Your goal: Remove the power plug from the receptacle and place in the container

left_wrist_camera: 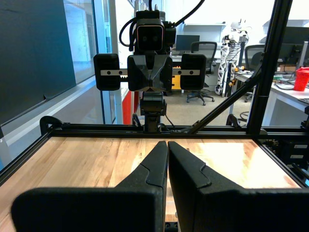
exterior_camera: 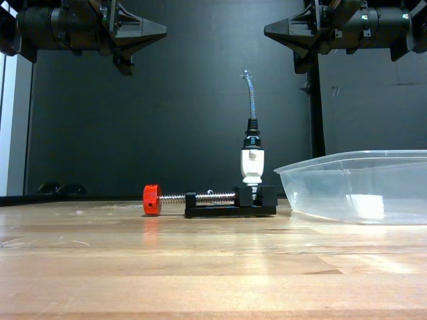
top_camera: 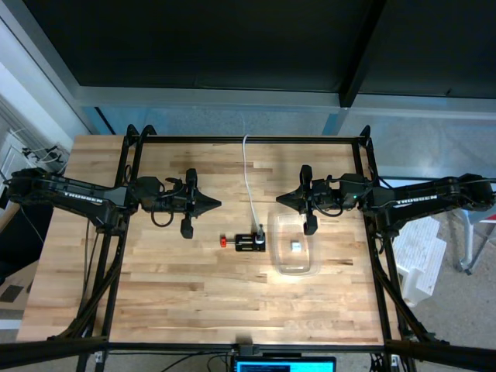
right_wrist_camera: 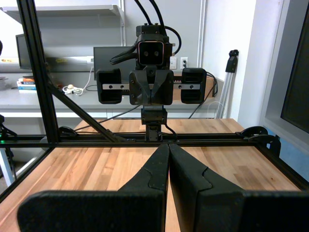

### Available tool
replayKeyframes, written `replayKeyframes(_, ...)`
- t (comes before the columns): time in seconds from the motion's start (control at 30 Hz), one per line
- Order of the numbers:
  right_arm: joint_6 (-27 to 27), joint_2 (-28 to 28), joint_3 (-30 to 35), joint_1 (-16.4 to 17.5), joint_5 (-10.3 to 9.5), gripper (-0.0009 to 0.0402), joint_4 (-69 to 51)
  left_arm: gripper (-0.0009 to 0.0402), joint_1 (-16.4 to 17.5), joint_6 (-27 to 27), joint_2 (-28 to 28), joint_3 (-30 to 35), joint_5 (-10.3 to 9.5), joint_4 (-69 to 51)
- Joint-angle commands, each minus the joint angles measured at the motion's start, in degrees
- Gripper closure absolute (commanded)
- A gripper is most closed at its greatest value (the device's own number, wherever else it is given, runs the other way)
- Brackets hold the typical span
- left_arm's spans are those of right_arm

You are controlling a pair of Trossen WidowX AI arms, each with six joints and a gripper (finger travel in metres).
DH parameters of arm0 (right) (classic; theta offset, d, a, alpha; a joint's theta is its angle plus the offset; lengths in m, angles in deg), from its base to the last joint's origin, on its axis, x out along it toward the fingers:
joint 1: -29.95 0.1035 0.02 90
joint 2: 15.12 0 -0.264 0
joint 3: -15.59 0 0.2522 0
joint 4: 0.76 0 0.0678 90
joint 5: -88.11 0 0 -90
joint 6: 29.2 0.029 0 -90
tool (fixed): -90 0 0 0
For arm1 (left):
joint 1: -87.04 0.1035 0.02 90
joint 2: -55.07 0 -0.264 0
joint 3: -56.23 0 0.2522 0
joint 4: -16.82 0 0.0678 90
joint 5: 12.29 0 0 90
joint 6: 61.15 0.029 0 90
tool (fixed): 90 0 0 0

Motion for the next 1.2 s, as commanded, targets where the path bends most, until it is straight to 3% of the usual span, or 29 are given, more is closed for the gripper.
replayKeyframes(0.03, 0.0, 0.0, 0.0, 0.0, 0.02, 0.0393, 0.0, 0.0393, 0.0, 0.0, 0.0, 0.0, 0.0, 0.0)
replayKeyframes(0.43, 0.1, 0.0, 0.3, 0.0, 0.02, 0.0393, -0.8, 0.0393, 0.0, 0.0, 0.0, 0.0, 0.0, 0.0)
replayKeyframes(0.53, 2.6, 0.0, 3.9, 0.2, 0.0, 0.0393, -10.5, 0.0393, 0.0, 0.0, 0.0, 0.0, -0.02, 0.0)
replayKeyframes(0.87, 2.6, -3.7, 17.9, 2.4, 0.55, 0.0393, -46.3, 0.0393, 0.0, 0.0, 0.0, 0.0, -0.02, 0.0)
replayKeyframes(1.2, 2.8, -13.4, 28.9, 3.8, 0.55, 0.039, -64.2, 0.0393, 0.0, 0.0, 0.0, 0.0, 0.0, 0.0)
